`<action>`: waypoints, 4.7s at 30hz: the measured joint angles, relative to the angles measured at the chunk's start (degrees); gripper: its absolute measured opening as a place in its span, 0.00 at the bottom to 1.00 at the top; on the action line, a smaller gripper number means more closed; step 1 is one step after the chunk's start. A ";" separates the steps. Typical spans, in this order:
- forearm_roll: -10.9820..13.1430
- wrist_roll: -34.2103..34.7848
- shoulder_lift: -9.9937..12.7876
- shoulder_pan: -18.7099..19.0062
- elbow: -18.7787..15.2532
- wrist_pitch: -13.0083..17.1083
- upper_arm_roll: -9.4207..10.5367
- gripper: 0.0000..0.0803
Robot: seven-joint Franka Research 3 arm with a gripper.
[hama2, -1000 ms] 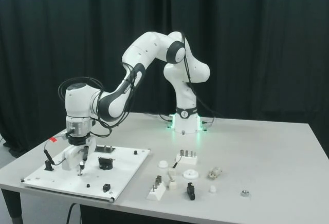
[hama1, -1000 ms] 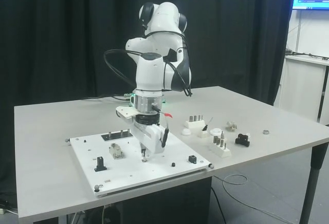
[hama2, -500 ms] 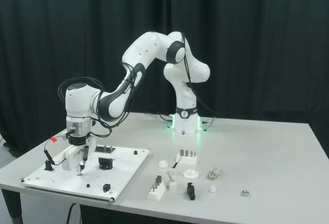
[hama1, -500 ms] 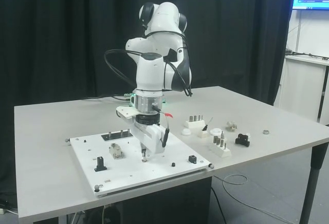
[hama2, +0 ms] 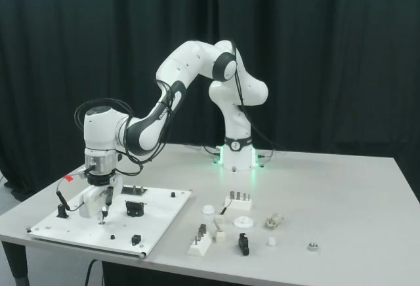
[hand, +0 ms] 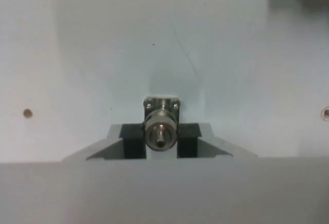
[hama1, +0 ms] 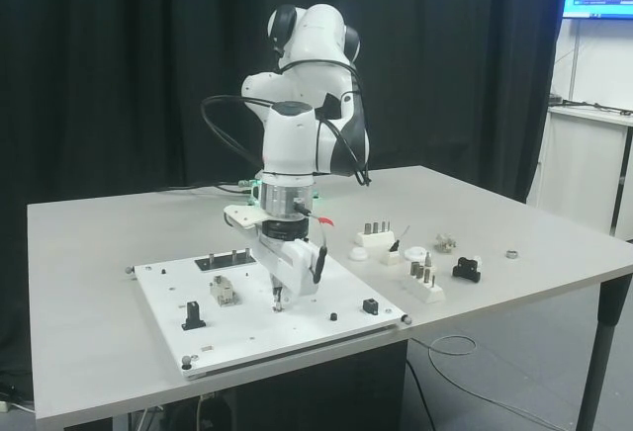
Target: Insert BNC.
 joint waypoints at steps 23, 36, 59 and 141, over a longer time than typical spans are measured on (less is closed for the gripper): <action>0.00 -0.51 0.10 0.00 0.00 0.79 0.13 0.16; -0.09 -0.51 0.10 0.00 0.01 0.74 0.13 0.16; -0.14 -0.51 0.09 0.00 0.14 0.13 0.09 0.16; 0.04 -28.66 0.39 -0.14 0.21 -0.59 0.08 0.16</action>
